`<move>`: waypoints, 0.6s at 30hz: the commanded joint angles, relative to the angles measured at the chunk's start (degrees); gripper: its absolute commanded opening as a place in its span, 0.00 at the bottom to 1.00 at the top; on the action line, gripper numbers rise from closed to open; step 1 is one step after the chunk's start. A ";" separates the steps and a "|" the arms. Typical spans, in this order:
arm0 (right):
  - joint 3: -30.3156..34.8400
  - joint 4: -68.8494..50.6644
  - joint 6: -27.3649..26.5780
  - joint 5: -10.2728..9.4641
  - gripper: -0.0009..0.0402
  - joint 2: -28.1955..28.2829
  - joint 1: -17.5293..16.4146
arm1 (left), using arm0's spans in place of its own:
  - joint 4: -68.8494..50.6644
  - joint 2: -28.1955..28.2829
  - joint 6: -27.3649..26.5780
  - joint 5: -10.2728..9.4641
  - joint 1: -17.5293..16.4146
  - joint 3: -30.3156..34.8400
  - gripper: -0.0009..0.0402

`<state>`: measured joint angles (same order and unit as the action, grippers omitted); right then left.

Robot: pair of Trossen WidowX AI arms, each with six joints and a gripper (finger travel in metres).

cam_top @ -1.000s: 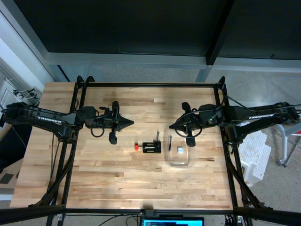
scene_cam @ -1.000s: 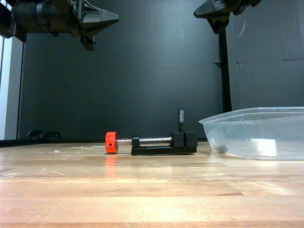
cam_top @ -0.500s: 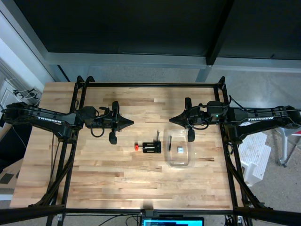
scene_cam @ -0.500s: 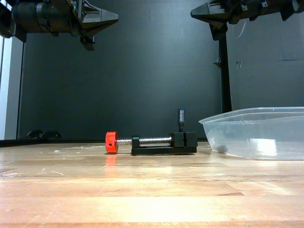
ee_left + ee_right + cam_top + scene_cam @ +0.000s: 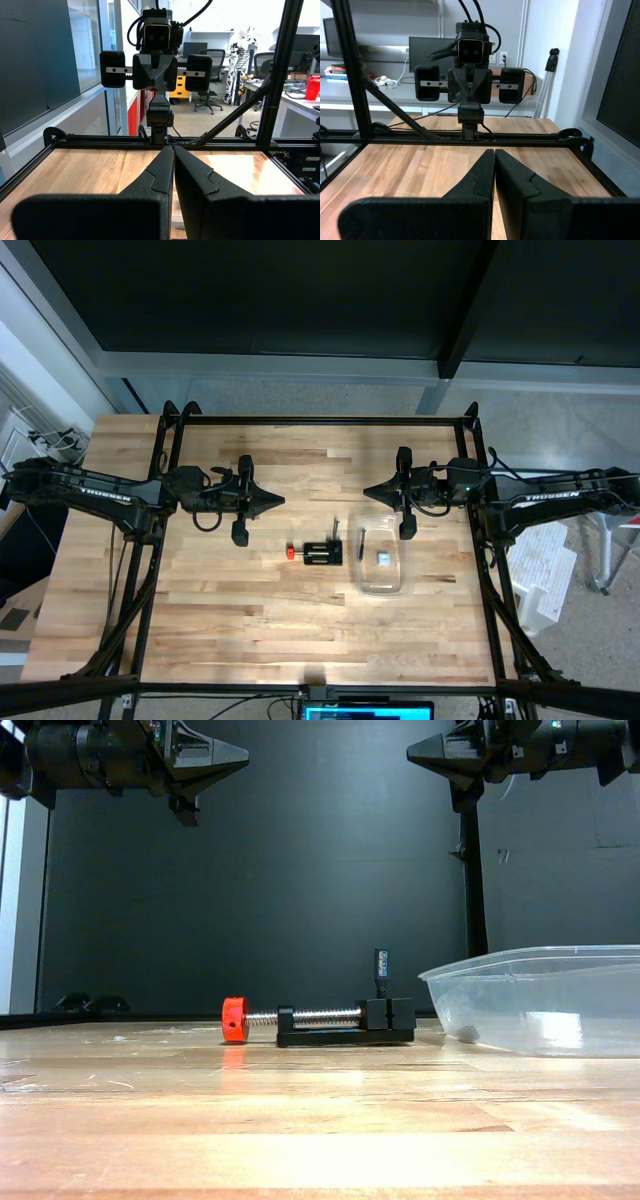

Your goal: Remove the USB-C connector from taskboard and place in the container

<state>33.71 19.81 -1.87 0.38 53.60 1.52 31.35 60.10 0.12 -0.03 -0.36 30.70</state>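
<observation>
My right gripper hangs closed and empty, high up. Below it the plug seems to lie just inside the tray, off the clamp. My left gripper, closed too, hangs facing it. The job looks done.

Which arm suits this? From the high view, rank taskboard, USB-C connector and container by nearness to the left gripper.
1. taskboard, mid-table, by the left gripper.
2. USB-C connector, right of the taskboard.
3. container, rightmost, near the right gripper.
</observation>
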 commanded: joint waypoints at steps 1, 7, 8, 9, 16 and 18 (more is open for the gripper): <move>-0.07 0.52 -0.07 -0.63 0.02 0.07 0.00 | 0.00 0.02 0.00 0.00 0.00 0.00 0.02; -0.85 1.99 0.09 -1.49 0.02 0.07 0.00 | 0.00 0.02 0.00 0.00 0.00 0.00 0.02; -1.05 2.19 0.09 -1.46 0.02 0.07 0.00 | 0.02 0.02 0.00 0.00 -0.02 0.00 0.02; -1.25 2.36 0.11 -1.46 0.02 0.04 0.00 | 0.02 0.02 0.00 0.00 0.00 0.00 0.02; -1.53 2.43 0.07 -1.49 0.02 0.07 -0.02 | 0.02 0.02 0.00 0.00 -0.02 0.00 0.02; -2.03 3.13 0.11 -1.46 0.02 0.07 -0.02 | 0.00 0.02 0.00 0.00 -0.02 0.00 0.02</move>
<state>32.03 22.41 -1.83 -1.10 53.63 1.52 31.35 60.10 0.10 -0.03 -0.36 30.70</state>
